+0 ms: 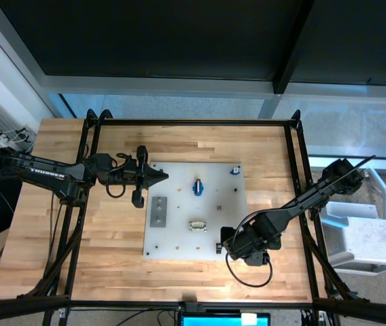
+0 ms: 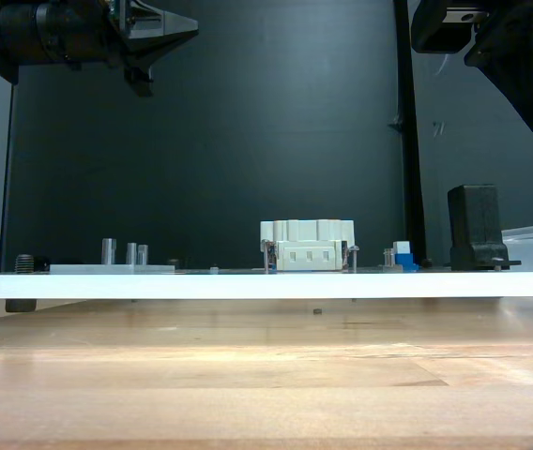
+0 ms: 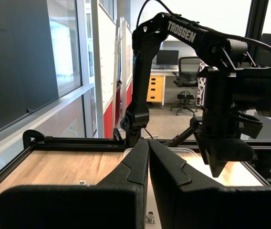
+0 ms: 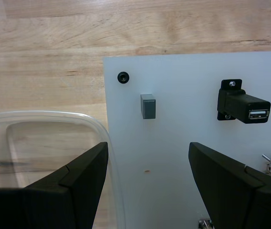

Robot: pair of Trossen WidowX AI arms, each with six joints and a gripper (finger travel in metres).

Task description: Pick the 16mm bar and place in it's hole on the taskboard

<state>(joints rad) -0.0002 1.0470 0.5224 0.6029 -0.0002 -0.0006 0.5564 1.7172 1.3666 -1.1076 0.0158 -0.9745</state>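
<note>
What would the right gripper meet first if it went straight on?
Right gripper, open: probably bare task board near the grey block. Left gripper hovers shut over the board's far-left corner.

- The high view hangs above the near edge of the table (image 1: 111, 272) and looks down and away. It is far enough off to take in the whole white board (image 1: 179, 234) and both arms.
- The low view sits at table-top height at the near edge, close to the board's front, and looks level along it. It shares the cream connector (image 2: 306, 246) with the high view.
- The left wrist camera looks along the left gripper (image 3: 148, 143), level across the table from over the board's left edge. It faces the right arm (image 3: 212, 71) — also in the high view.
- The right wrist camera looks straight down along the right gripper (image 4: 147, 157), close above the board's near right corner, where a black socket (image 4: 243, 106) sits.
</note>
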